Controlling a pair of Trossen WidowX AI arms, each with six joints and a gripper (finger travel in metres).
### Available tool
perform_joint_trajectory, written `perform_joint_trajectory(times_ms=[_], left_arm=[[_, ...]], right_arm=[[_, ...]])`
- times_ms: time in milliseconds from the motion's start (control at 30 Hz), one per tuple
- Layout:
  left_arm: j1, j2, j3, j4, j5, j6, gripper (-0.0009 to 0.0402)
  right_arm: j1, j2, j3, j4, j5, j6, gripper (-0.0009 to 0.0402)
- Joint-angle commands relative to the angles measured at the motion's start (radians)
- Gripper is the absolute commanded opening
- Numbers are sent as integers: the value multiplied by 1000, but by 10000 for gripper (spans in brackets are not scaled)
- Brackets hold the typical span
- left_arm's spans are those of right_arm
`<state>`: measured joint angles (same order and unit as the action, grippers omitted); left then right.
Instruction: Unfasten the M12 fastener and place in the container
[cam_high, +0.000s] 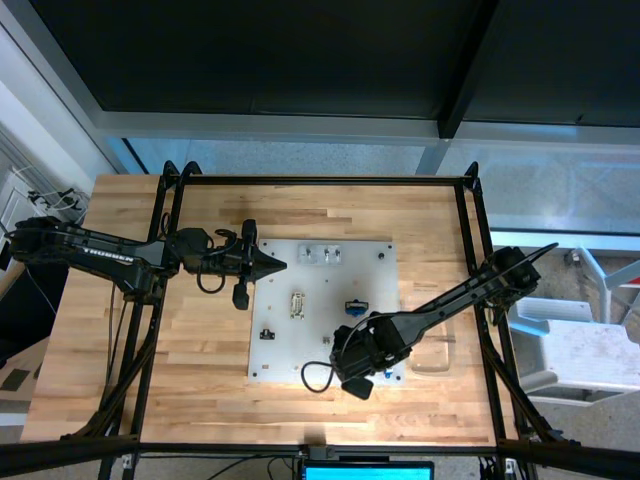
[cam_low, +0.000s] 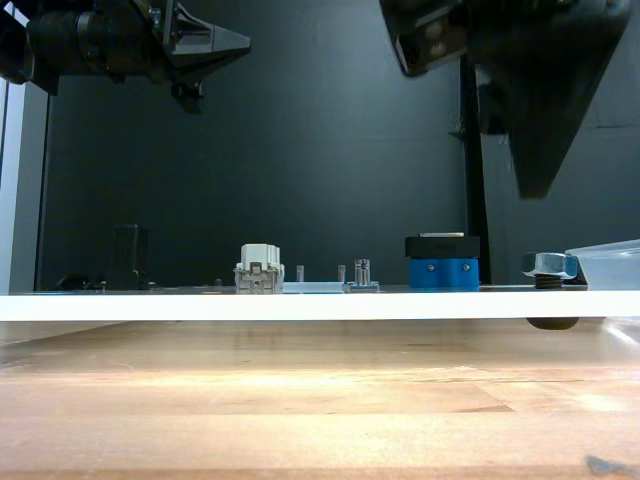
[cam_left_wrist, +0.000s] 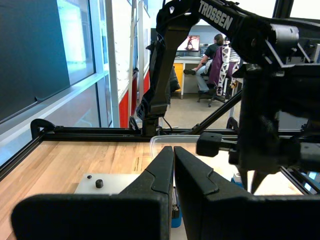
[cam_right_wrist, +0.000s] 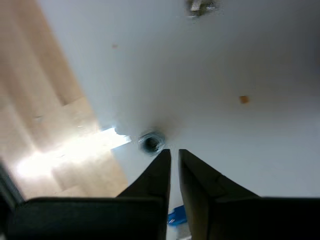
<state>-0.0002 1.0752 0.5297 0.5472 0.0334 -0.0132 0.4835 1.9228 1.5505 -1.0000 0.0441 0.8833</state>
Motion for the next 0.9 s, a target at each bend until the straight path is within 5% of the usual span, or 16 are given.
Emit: perform_joint_trajectory(times_ms=[33,433,900], left_arm=[[0,0,0,0,0,0,0],[0,0,0,0,0,0,0],[0,0,0,0,0,0,0]], right_arm=[[3,1,15,-21,-1,0,77],[8,39,21,-14,-1,60,255],[8,116,16,18,7,58,248]])
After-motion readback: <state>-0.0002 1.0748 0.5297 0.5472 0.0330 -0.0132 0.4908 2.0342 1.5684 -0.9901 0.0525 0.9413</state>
